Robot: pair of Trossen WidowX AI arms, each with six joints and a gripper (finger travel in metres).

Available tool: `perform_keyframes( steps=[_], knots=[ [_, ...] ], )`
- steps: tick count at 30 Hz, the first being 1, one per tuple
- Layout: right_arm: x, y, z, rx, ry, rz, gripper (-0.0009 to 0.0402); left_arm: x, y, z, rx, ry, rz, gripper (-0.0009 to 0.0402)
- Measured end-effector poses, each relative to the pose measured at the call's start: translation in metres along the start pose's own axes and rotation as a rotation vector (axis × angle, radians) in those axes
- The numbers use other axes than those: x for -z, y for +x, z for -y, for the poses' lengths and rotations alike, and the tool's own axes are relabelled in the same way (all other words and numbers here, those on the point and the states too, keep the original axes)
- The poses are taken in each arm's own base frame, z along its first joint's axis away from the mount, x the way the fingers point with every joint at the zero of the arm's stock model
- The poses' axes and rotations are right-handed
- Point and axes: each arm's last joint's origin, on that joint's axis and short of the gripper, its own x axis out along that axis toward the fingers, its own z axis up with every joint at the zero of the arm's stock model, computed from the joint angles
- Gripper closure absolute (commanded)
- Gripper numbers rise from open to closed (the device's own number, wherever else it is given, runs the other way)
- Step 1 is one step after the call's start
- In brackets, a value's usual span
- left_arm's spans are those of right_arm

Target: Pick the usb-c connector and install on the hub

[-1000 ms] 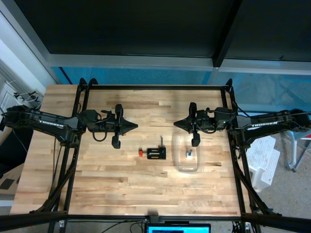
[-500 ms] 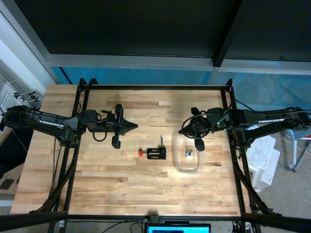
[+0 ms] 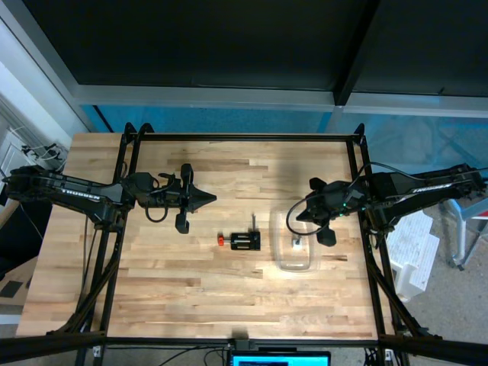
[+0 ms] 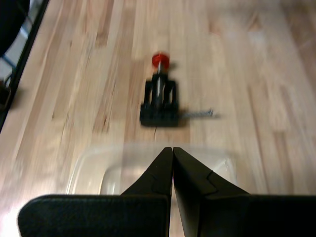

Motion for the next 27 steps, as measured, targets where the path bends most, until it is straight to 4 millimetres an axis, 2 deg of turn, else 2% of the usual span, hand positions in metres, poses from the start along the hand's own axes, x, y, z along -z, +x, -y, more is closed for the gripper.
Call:
perform_keyframes(
  steps=[10,21,27],
  knots=[
    [0.013,0.0,-0.004,-0.001,0.022,-0.136,0.0393,0.0,0.0,0.0,0.0,0.0,0.0,0.0393],
    [0.023,0.018,-0.01,0.02,0.03,-0.311,0.0393,0.0,0.0,0.0,0.0,0.0,0.0,0.0393],
    [0.026,0.031,-0.014,0.03,0.02,-0.391,0.0359,0.0,0.0,0.0,0.0,0.0,0.0,0.0393]
  ],
)
